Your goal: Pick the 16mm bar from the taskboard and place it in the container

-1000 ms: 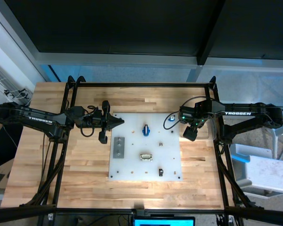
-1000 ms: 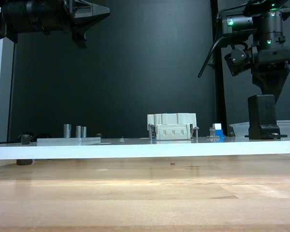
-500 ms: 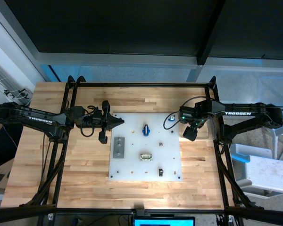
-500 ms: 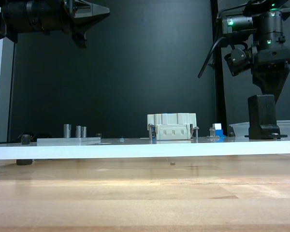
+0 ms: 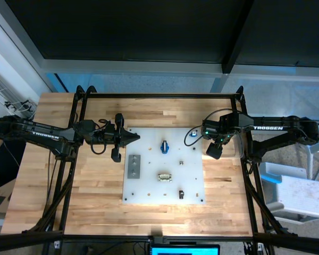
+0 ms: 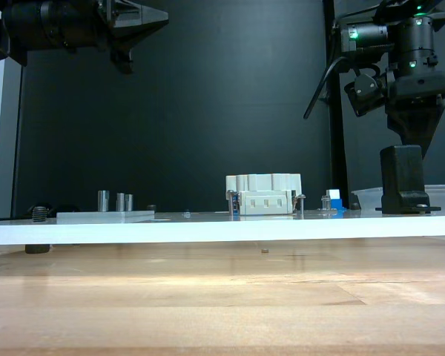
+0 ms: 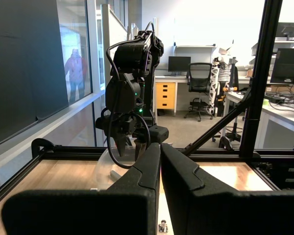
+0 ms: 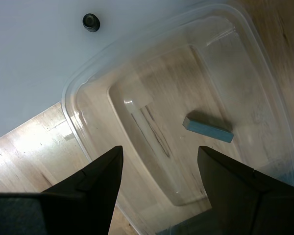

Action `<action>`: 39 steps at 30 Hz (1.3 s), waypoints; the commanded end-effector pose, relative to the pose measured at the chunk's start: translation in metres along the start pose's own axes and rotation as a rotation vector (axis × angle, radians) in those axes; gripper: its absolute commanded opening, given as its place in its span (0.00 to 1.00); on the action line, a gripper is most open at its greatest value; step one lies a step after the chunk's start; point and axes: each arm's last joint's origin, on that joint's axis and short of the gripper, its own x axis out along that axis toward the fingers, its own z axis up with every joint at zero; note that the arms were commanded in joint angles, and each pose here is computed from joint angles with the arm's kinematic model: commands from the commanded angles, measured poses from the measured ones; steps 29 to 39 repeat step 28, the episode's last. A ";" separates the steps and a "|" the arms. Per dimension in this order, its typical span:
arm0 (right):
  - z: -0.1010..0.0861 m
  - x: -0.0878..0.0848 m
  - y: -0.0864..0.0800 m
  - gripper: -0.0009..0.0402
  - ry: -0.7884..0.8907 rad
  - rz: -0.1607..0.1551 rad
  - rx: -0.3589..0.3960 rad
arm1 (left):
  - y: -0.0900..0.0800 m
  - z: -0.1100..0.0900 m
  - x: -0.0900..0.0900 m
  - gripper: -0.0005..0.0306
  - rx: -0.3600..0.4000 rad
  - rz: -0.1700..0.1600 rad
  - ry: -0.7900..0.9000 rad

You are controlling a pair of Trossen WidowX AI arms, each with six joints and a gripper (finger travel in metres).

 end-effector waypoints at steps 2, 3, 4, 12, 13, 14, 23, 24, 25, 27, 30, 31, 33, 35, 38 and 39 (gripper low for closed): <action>0.000 0.000 0.000 0.54 -0.001 0.000 -0.001 | 0.000 0.000 0.000 0.02 0.000 0.000 0.000; 0.000 0.000 0.000 0.54 -0.001 0.000 -0.001 | 0.000 0.000 0.000 0.02 0.000 0.000 0.000; 0.000 0.000 0.000 0.54 -0.001 0.000 -0.001 | 0.000 0.000 0.000 0.02 0.000 0.000 0.000; 0.000 0.000 0.000 0.54 -0.001 0.001 0.000 | 0.000 0.000 0.000 0.02 0.000 0.000 0.000; 0.000 0.000 0.000 0.54 -0.001 0.001 0.000 | 0.000 0.000 0.000 0.02 0.000 0.000 0.000; 0.000 0.000 0.000 0.54 -0.001 0.000 0.000 | 0.000 0.000 0.000 0.02 0.000 0.000 0.000; 0.000 0.000 0.000 0.54 -0.003 0.001 0.000 | 0.000 0.000 0.000 0.02 0.000 0.000 0.000; 0.000 0.000 0.000 0.54 -0.003 0.001 0.000 | 0.000 0.000 0.000 0.02 0.000 0.000 0.000; 0.000 0.000 0.000 0.54 -0.003 0.001 0.000 | 0.000 0.000 0.000 0.02 0.000 0.000 0.000; 0.001 0.000 0.000 0.54 -0.007 0.002 0.000 | 0.000 0.000 0.000 0.02 0.000 0.000 0.000; 0.001 0.000 0.000 0.54 -0.010 0.003 0.000 | 0.000 0.000 0.000 0.02 0.000 0.000 0.000; 0.001 0.000 0.000 0.54 -0.010 0.003 0.000 | 0.000 0.000 0.000 0.02 0.000 0.000 0.000; 0.001 0.000 0.000 0.54 -0.010 0.003 0.000 | 0.000 0.000 0.000 0.02 0.000 0.000 0.000; 0.001 0.000 0.000 0.54 -0.010 0.003 0.000 | 0.000 0.000 0.000 0.02 0.000 0.000 0.000; 0.001 0.000 0.000 0.54 -0.010 0.003 0.000 | 0.000 0.000 0.000 0.02 0.000 0.000 0.000; 0.001 0.000 0.000 0.54 -0.010 0.003 0.000 | 0.000 0.000 0.000 0.02 0.000 0.000 0.000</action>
